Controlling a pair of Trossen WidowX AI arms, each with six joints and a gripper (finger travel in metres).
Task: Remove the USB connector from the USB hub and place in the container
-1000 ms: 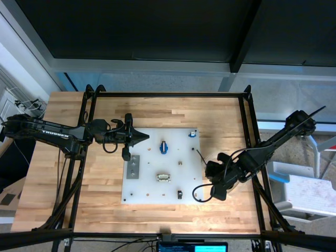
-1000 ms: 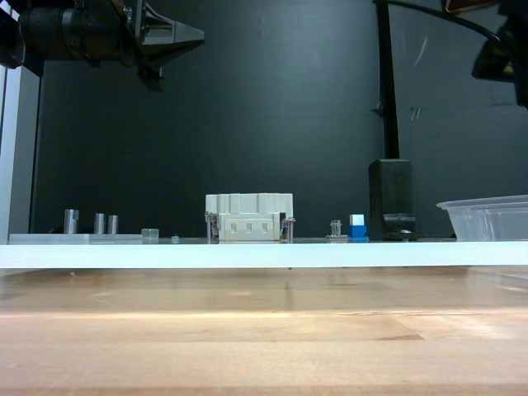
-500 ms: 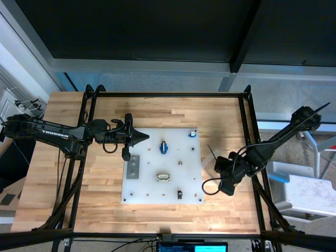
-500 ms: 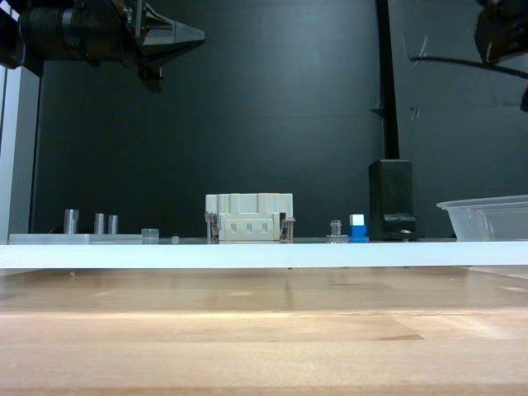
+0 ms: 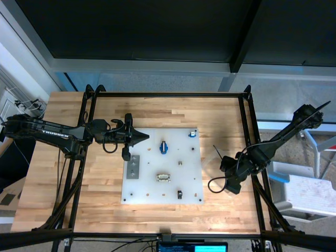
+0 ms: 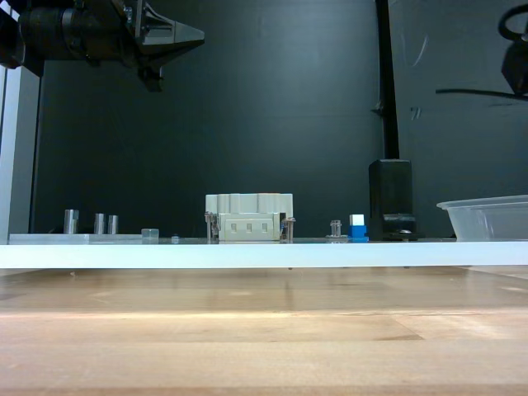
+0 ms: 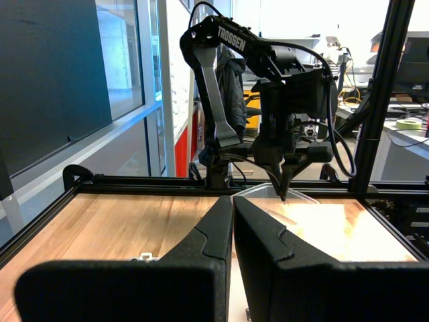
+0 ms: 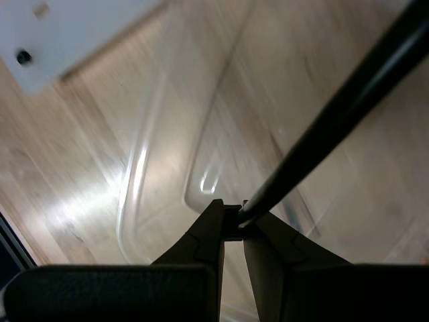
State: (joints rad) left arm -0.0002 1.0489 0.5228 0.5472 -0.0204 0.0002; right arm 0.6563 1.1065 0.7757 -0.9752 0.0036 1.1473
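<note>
Right gripper (image 8: 232,218): narrow, jaws pinched on the small plug end of the USB connector (image 8: 322,131). The connector is a thin black cable, round in section, with a smooth, faintly glossy sheath. In the right wrist view it runs straight and stiff away from the fingertips. In the high view the rest curls in one open loop just beside the gripper on its near side, and a short free tail pokes out on the far side.

Container (image 8: 154,174): directly beneath the right gripper. Clear plastic, shallow, rounded corners, bright highlights along the rim and floor edge. Wood grain reads through it. In the low view the visible stretch of cable hangs well above its rim.

Past the fingertips, beside the container: a corner of the flat white board (image 8: 74,30), matte, with one small dark hole. Table (image 8: 33,154): pale jointed wood with a satin sheen.

Left gripper (image 7: 232,204): black angular fingers pressed flat together, nothing between them. It is raised in the air, across the board from the right gripper and well apart from it.
</note>
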